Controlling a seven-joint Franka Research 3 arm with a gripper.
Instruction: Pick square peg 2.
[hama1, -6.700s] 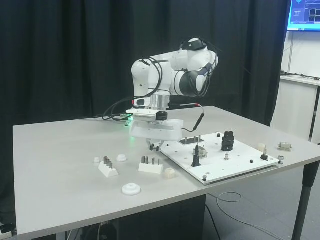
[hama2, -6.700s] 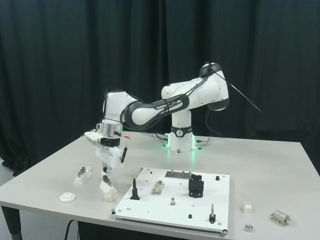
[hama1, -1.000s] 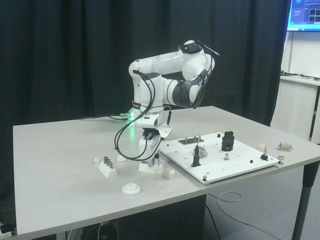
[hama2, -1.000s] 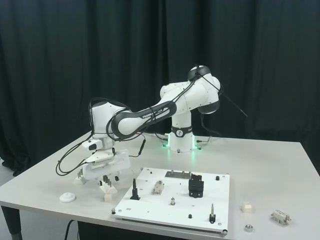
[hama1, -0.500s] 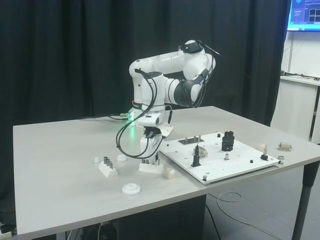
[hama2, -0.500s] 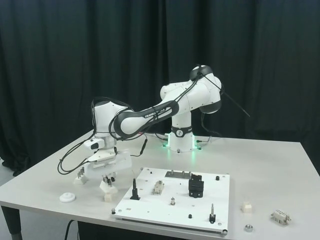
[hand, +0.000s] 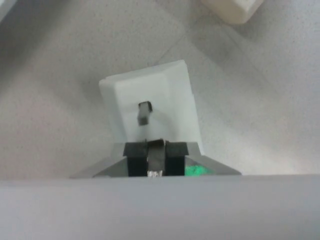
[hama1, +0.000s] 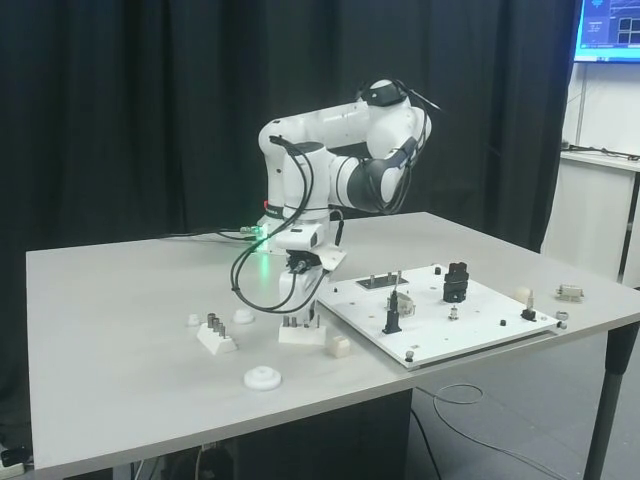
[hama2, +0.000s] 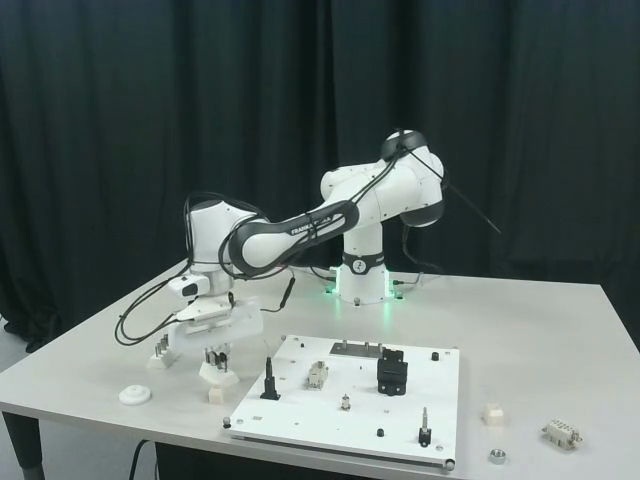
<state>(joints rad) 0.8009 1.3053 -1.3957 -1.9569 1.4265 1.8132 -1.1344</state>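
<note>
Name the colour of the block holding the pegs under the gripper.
White; the block shows best in the wrist view.

White arm against black curtain, over plain grey tabletop. White peg holder with grey square peg; black pincer fingers. Green glow at arm base; white board with black parts.

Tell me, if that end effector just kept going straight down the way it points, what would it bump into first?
Most likely the white block directly below. The end effector is shut on a peg, so that peg would probably touch the block first. Another peg stands in it close by; the gap is hard to judge.
</note>
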